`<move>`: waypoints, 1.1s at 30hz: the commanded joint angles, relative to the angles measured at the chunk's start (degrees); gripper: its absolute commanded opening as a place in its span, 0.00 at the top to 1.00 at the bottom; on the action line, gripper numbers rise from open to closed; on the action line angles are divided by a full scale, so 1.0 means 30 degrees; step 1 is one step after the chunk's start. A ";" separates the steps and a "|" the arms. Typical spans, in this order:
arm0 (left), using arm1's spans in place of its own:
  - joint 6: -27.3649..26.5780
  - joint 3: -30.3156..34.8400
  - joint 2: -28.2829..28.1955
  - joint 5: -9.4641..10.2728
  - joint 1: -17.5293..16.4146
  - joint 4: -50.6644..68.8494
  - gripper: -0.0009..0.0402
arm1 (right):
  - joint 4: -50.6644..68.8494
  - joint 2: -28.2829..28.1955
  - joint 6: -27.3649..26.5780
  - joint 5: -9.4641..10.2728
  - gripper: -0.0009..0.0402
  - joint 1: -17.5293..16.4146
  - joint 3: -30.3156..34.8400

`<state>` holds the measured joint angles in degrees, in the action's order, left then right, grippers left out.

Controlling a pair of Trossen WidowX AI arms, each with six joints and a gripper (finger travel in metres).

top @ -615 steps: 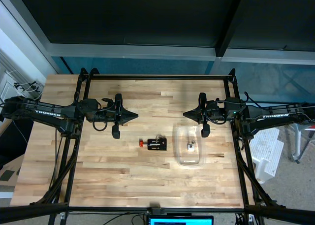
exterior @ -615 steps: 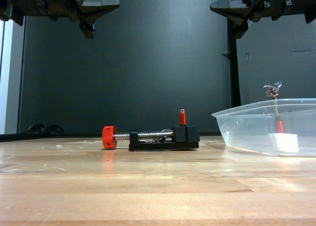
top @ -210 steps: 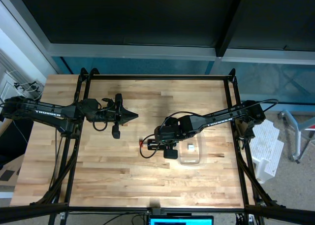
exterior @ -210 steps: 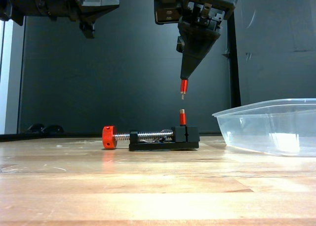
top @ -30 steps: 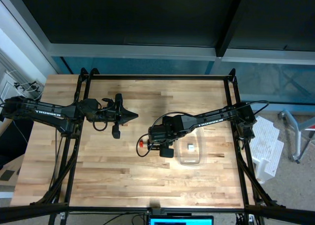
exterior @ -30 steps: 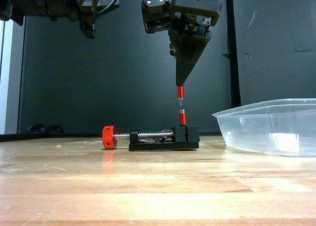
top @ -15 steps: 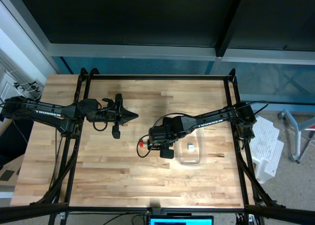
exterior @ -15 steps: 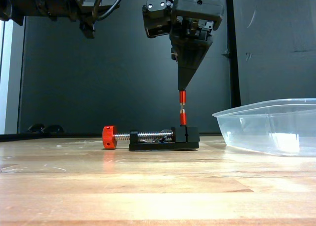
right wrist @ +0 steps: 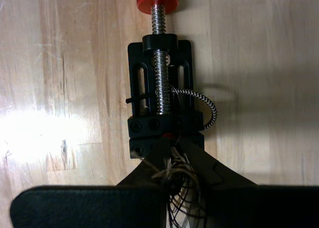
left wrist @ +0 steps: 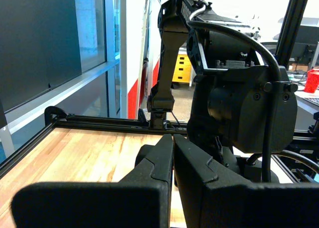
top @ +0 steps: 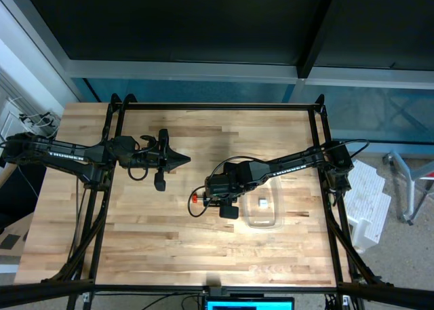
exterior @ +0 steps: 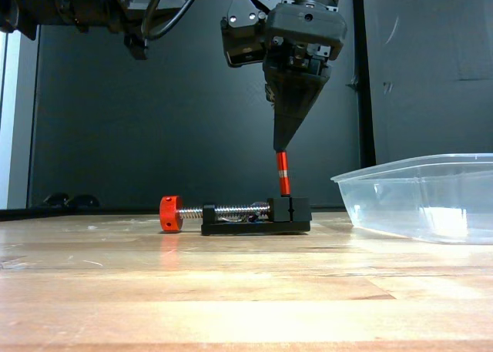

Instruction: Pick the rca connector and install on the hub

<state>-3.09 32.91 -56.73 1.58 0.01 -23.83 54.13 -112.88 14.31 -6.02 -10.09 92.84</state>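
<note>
**Right gripper** (exterior: 279,146): jaws closed on the red plug (exterior: 281,164), pointing down over the black hub (exterior: 258,213).

**Red plug:** long axis near upright, with the top leaning slightly toward the left arm's side. The lower end carries a silvery band and meets the red post (exterior: 285,186) that rises from the hub's end nearer the tray.

**Black hub:** lies flat on the tabletop (exterior: 231,290), long axis across the low view. Its threaded screw (exterior: 231,209) and red knob (exterior: 170,212) point toward the left arm.

**Clear plastic tray** (top: 261,224): on the tabletop near the hub, on the right arm's side. It holds one small white cube (top: 262,203).

**Left gripper** (top: 186,159): jaws closed on nothing, held high over the tabletop's left part, well apart from the hub.
</note>
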 commanded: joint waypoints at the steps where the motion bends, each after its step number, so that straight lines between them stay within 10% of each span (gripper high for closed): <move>1: 0.0000 0.0007 0.0000 -0.0007 0.0000 -0.0007 0.98 | -0.0306 -0.0036 0.0073 0.0029 0.98 0.0000 -0.0437; 15: 0.0000 0.0007 0.0000 -0.0007 0.0000 0.0000 0.98 | -0.0357 0.0095 0.0066 -0.0051 0.96 -0.0007 -0.0372; 33: 0.0000 0.0007 0.0000 -0.0007 0.0000 0.0000 0.98 | -0.0452 0.1559 -0.0503 -0.0146 0.57 -0.0029 -0.0750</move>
<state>-3.11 32.91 -56.73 1.58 0.01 -23.83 53.21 -109.01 13.67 -6.33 -10.13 91.15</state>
